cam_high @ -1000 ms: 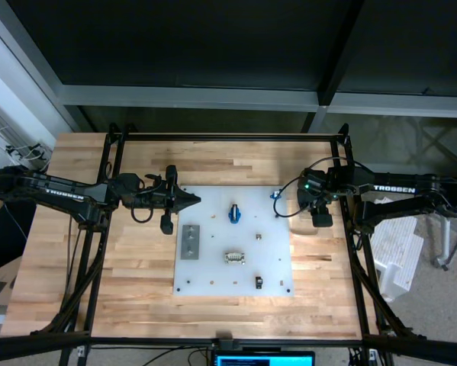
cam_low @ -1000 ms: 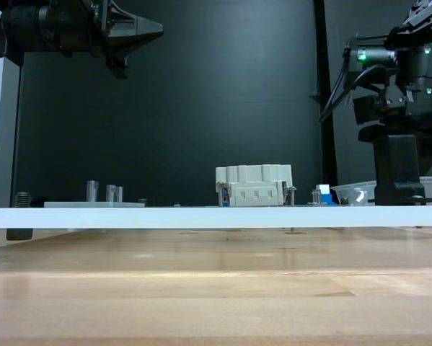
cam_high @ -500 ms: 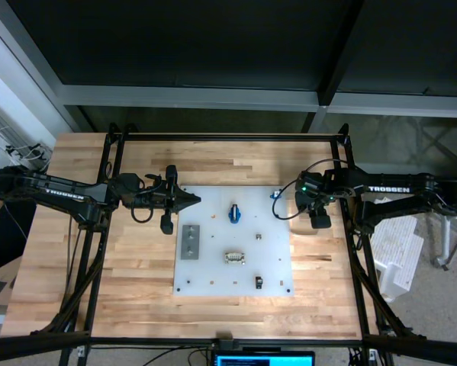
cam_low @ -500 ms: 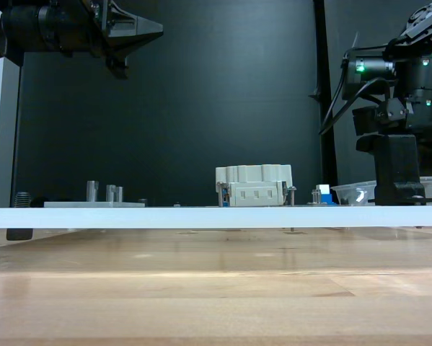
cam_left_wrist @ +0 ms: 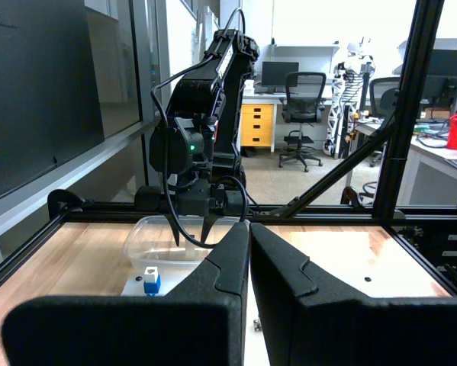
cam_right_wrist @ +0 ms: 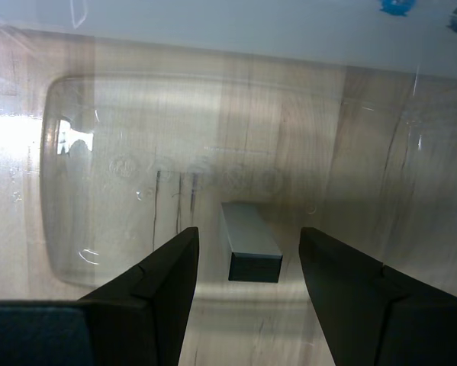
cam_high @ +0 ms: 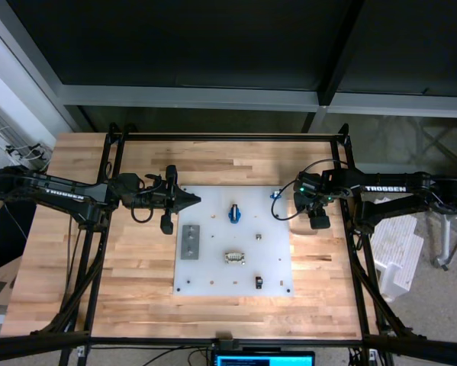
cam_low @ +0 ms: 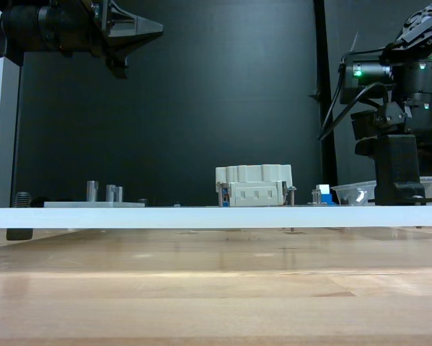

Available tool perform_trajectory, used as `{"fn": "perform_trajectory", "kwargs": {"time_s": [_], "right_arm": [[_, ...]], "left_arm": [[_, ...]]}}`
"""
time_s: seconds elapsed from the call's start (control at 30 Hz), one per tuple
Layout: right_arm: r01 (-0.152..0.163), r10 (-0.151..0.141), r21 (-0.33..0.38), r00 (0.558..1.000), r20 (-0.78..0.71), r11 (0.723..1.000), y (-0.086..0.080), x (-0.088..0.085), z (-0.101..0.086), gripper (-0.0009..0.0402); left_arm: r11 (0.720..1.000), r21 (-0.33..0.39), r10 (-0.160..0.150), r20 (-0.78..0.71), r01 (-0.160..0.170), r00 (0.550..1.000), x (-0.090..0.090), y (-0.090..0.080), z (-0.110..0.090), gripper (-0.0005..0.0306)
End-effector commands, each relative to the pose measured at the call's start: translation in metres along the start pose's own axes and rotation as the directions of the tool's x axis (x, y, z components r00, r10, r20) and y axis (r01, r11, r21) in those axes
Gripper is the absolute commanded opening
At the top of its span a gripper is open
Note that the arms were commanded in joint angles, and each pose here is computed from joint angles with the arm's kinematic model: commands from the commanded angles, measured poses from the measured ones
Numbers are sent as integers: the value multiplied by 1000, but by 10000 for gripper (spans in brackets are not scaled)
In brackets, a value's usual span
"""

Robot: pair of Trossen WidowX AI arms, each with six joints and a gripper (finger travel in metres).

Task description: Pick the 16mm bar and install on taskboard

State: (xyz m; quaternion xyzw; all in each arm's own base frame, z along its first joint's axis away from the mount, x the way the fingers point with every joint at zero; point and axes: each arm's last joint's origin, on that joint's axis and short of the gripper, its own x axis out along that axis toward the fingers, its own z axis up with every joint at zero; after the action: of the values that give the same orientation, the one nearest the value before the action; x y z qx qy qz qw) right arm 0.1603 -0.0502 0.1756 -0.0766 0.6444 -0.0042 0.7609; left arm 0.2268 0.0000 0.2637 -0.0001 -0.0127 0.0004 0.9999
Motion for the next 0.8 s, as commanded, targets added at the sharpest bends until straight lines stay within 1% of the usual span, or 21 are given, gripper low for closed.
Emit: {"fn": "perform_trajectory", "kwargs": {"time_s": [0.03, 0.23, 0.8], "right_arm": [[1, -1, 1, 1000, 1, 1000, 0, 0, 0, 173], [1, -1, 1, 1000, 1, 1000, 0, 0, 0, 154], [0, 0, 1, 1000, -1, 1000, 0, 0, 0, 74]], "left_arm": [[1000, 0, 0, 0, 0, 1000, 0, 0, 0, 0], [1000, 0, 0, 0, 0, 1000, 0, 0, 0, 0], [1000, 0, 0, 0, 0, 1000, 0, 0, 0, 0]]}}
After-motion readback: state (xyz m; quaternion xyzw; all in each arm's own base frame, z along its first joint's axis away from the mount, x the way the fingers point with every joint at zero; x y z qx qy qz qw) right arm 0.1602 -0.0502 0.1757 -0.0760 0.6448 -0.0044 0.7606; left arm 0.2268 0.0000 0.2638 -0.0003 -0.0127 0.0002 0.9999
